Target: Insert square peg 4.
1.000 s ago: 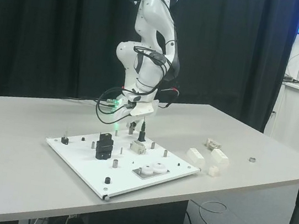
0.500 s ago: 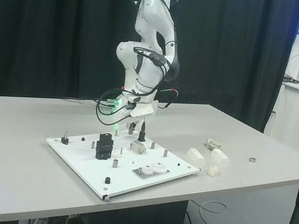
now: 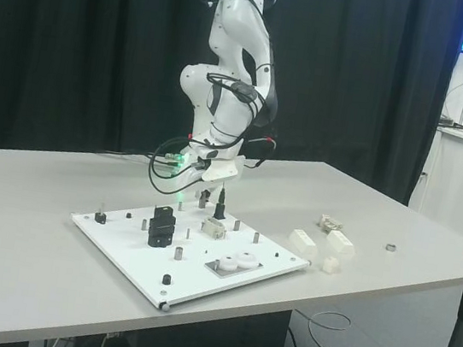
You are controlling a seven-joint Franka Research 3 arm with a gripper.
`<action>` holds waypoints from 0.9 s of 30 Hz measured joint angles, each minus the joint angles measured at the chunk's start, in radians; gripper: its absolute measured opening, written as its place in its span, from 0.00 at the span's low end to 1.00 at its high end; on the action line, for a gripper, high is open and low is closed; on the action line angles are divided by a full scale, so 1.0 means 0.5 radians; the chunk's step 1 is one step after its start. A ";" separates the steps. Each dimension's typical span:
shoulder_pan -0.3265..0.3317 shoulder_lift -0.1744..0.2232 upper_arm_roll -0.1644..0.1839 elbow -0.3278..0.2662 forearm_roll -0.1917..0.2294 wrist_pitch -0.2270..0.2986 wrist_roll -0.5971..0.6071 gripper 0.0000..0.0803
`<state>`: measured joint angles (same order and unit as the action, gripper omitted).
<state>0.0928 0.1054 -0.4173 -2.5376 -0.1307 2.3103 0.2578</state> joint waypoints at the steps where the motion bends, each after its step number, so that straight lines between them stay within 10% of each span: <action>1: 0.000 0.000 0.000 0.000 0.000 0.000 0.000 0.19; 26: 0.019 0.000 0.003 -0.002 0.004 -0.029 0.001 0.19; 27: 0.020 0.000 0.003 -0.002 0.005 -0.032 0.001 0.85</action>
<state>0.1030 0.1056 -0.4159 -2.5387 -0.1281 2.2943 0.2584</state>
